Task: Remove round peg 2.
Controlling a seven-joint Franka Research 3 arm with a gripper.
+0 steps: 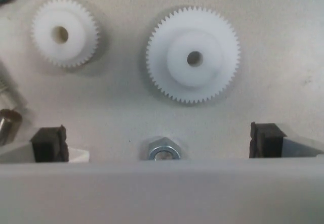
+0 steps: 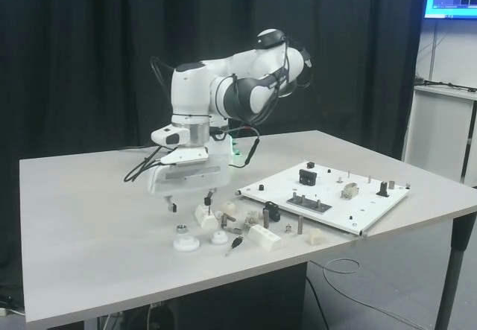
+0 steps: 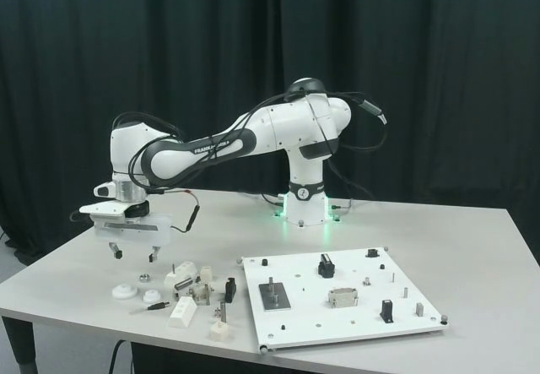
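Note:
My gripper (image 1: 157, 141) hangs open a little above the table, left of the white board (image 3: 337, 308). Both black fingertips (image 1: 49, 144) show, far apart, with nothing held. Under the gap lies a metal nut (image 1: 163, 149) on the table. Beyond it lie a large white gear (image 1: 193, 55) and a small white gear (image 1: 64, 33). Several short upright pegs stand on the board, one of them (image 3: 269, 287) on a grey plate. I cannot tell which is round peg 2. In the room views the gripper (image 2: 191, 202) (image 3: 135, 255) hovers over the loose parts, away from the board.
A metal cylinder (image 1: 9, 124) lies beside one fingertip. White blocks (image 3: 183, 313), a small black part (image 3: 230, 289) and a thin tool (image 2: 234, 244) lie between the gears and the board. The board (image 2: 328, 196) carries black fixtures. The table's front edge is near.

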